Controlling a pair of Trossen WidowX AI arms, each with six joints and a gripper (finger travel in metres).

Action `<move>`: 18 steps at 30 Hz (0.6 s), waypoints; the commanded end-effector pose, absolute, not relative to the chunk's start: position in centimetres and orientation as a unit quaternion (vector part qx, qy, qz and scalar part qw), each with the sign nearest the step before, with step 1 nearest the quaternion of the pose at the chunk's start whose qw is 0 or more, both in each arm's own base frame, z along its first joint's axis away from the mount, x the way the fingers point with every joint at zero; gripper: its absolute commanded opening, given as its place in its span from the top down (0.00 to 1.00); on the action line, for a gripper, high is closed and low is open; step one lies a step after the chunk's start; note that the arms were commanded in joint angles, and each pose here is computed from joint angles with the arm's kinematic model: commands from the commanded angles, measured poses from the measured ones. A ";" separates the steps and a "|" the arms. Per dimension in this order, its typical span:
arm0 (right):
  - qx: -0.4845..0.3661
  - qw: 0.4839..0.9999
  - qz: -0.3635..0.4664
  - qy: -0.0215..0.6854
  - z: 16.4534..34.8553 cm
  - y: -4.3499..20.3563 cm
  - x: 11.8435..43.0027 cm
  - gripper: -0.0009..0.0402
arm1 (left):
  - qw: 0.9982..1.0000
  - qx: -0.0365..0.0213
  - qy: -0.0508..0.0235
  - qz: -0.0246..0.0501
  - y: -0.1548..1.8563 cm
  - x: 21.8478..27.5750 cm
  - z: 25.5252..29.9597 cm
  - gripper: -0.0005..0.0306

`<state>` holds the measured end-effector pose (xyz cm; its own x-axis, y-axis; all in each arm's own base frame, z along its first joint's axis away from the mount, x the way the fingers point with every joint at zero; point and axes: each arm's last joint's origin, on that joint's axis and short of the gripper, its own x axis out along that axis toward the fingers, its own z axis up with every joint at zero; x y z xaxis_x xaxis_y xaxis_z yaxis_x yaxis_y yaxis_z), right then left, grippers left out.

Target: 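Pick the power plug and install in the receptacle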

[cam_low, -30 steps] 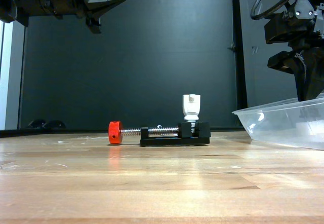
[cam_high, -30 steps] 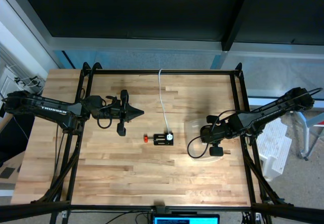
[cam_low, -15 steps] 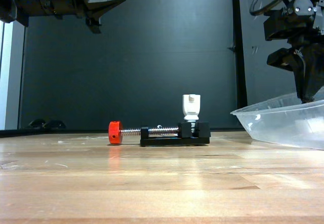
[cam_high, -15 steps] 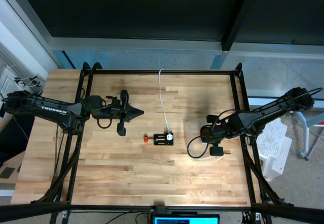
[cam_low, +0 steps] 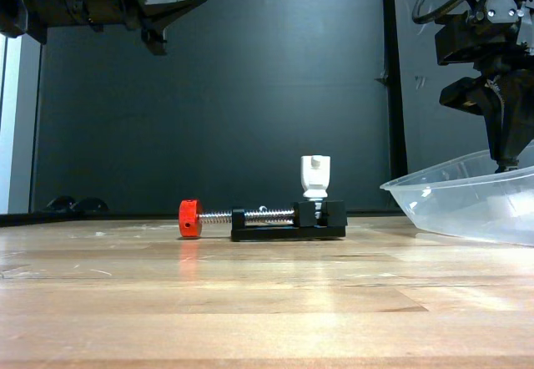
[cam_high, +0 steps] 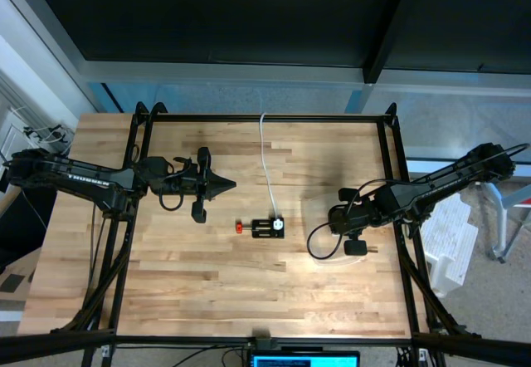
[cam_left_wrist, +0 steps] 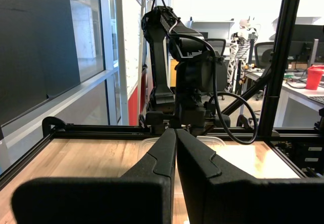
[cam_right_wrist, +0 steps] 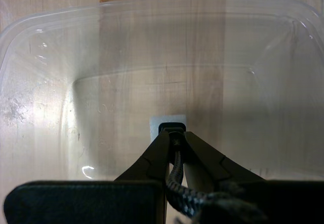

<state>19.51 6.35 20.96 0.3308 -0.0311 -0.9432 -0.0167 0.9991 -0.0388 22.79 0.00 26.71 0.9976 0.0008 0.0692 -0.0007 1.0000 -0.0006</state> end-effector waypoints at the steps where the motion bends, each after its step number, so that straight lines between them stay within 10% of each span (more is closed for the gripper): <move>1: -0.022 0.815 -0.003 0.578 20.9 6.4 19.5 0.98 | 0.999 0.000 -0.035 0.000 0.01 22.79 26.72 0.98; 18: -0.045 0.801 0.004 0.597 21.0 6.5 19.9 0.98 | 0.999 0.000 -0.035 0.000 0.00 22.79 26.72 0.98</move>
